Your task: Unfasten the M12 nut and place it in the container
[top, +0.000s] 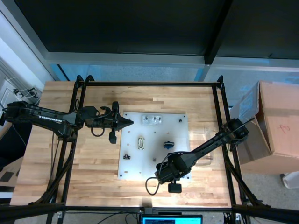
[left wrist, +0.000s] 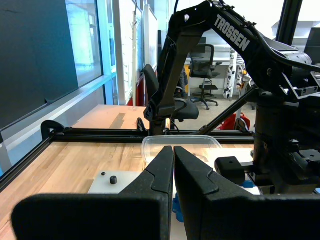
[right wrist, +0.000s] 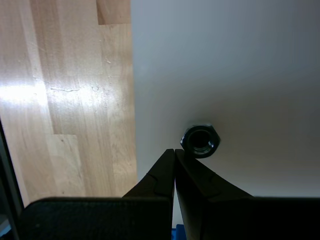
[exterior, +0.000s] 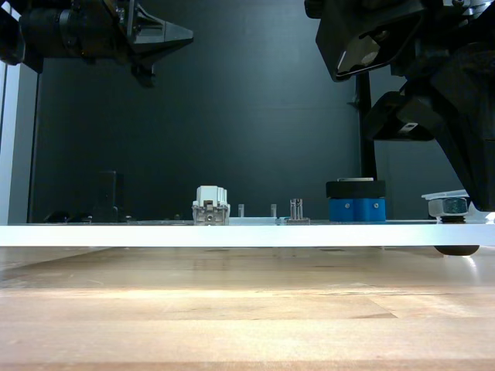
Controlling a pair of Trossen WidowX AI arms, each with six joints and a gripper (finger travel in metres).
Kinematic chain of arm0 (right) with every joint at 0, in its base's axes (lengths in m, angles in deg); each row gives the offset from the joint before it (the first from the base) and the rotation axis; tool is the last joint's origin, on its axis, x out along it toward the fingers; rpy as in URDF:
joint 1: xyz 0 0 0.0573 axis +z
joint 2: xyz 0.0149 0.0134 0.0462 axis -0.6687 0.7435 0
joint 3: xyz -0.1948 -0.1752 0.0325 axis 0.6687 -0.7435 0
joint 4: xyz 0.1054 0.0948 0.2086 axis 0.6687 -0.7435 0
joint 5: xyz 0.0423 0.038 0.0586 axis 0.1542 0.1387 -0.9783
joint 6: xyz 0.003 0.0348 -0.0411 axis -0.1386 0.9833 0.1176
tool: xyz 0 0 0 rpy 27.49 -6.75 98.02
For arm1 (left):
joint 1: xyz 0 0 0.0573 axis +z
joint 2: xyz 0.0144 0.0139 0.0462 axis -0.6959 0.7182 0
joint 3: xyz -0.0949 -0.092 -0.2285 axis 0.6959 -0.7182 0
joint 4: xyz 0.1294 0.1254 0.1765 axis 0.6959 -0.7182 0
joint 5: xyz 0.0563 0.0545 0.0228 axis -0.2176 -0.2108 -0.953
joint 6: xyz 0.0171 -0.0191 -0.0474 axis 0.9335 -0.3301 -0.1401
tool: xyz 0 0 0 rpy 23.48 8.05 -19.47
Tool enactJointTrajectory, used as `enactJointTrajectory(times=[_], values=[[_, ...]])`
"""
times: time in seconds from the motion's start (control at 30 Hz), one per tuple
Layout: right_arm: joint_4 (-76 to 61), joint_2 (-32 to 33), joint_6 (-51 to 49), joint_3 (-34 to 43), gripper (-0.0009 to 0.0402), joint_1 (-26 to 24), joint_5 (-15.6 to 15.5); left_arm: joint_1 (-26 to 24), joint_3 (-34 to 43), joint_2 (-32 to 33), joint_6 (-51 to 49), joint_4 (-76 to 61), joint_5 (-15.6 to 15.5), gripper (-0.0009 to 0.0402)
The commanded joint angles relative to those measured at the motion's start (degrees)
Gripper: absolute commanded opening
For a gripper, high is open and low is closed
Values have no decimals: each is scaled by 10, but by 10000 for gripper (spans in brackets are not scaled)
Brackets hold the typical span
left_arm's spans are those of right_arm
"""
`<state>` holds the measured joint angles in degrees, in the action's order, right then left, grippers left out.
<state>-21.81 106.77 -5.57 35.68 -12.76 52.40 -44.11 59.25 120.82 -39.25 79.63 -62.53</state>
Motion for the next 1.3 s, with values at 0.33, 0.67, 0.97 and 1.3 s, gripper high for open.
enactJointTrajectory(times=[0.33, 0.67, 0.97, 1.3], values=[[-90, -22, 50, 9, 0, 0, 175, 0, 0, 0, 0, 0, 0, 0], [-86, -41, 62, 10, 0, 1, 89, 0, 0, 0, 0, 0, 0, 0], [-31, -45, 78, 24, 0, 6, -50, 0, 0, 0, 0, 0, 0, 0], [-12, -4, 64, 18, 0, 7, -19, 0, 0, 0, 0, 0, 0, 0]])
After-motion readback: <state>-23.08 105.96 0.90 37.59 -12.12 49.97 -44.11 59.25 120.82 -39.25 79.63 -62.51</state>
